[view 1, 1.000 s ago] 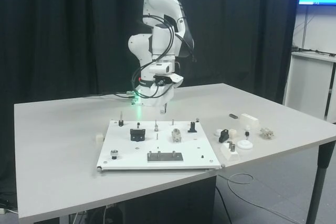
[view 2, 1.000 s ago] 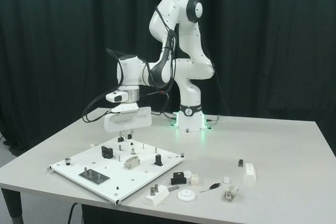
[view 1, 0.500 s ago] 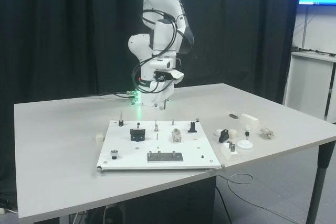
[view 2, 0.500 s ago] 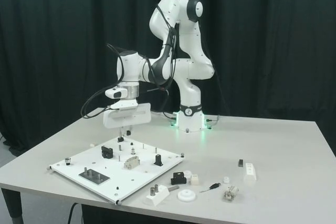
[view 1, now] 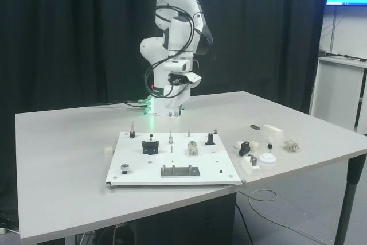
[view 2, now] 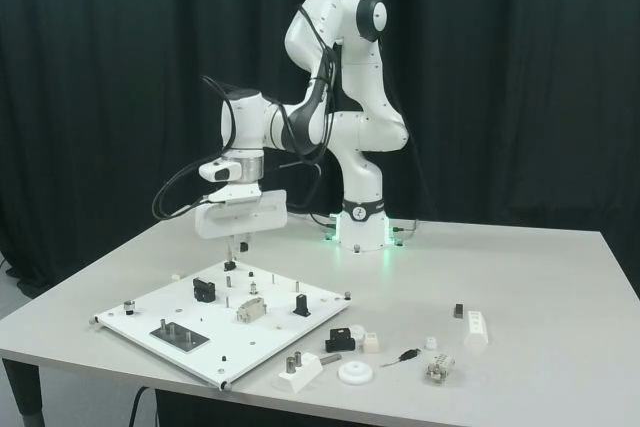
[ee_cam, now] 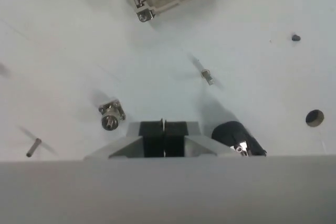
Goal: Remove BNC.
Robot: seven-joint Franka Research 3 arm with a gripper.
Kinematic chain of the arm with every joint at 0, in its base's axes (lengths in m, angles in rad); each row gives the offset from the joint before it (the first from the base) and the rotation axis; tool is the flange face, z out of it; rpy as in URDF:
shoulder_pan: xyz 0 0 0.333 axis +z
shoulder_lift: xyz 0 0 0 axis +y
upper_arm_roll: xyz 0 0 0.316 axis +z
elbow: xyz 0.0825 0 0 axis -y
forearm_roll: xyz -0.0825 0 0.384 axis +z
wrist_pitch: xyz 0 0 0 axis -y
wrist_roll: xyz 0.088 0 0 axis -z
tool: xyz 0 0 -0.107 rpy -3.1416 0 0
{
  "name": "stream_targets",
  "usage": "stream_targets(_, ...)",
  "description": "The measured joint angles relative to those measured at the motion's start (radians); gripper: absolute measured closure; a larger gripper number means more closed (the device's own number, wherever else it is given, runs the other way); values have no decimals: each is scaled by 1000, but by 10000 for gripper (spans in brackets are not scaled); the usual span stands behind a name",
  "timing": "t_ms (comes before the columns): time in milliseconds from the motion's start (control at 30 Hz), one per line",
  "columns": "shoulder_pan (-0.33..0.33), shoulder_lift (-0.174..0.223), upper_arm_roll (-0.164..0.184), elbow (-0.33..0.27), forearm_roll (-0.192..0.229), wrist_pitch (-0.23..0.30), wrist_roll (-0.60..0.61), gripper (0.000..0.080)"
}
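White arm poised above the white board (view 1: pixel 172 159): its gripper (ee_cam: pixel 163 139), fingers pressed together and empty, hangs over the far edge. The BNC (ee_cam: pixel 111 117) stands at its ten o'clock in the wrist view. Approach stage; next, open, centre and descend.

Bright even light, soft shadows

Two room cameras see the arm (view 1: pixel 172 21) and the white board (view 2: pixel 220 317) from different sides; the wrist camera looks down closely on this board.
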Motion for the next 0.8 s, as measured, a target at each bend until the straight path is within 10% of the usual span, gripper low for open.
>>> stream_targets(367, 0, 0, 0, 9, -25, -24, 52, 803)
stream_targets(400, 0, 0, 0, 9, -27, -25, 54, 670)
stream_targets(567, 0, 0, 0, 9, -36, -28, 68, 670)
stream_targets(600, -1, 0, 0, 9, -38, -29, 72, 328)
stream_targets(800, -2, 0, -3, 9, -56, -43, 113, 328)
